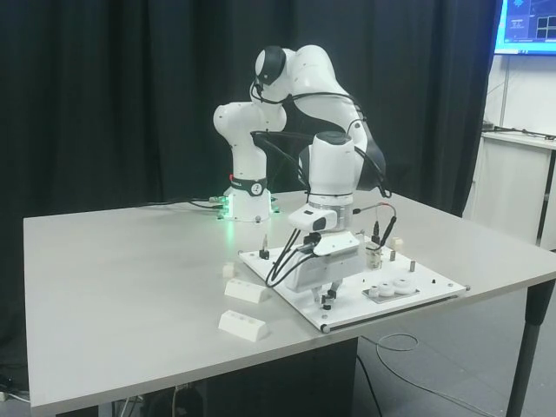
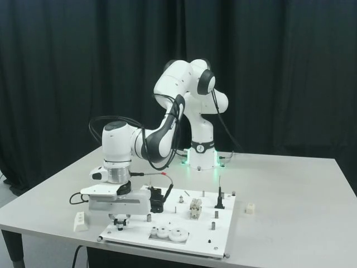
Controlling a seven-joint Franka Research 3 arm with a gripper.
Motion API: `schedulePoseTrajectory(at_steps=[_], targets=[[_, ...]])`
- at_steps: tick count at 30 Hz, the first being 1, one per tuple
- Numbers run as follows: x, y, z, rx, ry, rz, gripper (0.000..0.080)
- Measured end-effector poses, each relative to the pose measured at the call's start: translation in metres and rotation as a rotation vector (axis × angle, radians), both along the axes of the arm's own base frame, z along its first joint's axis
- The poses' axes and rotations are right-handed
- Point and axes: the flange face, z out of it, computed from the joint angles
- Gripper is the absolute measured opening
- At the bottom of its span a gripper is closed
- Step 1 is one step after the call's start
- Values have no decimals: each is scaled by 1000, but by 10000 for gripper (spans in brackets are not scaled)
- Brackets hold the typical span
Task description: Insert bolt 4.
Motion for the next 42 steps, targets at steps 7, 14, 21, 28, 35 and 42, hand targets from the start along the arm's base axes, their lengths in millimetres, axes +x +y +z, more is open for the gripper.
schedulePoseTrajectory(at_steps=[7,14,21,28,35,42], targets=[[0,0,0,1,0,-18,225],[0,1,0,3,-1,-50,225],[0,1,0,7,-2,-124,225],[0,2,0,11,-4,-217,225],[1,2,0,19,-7,-347,225],[1,2,0,22,-8,-404,225]])
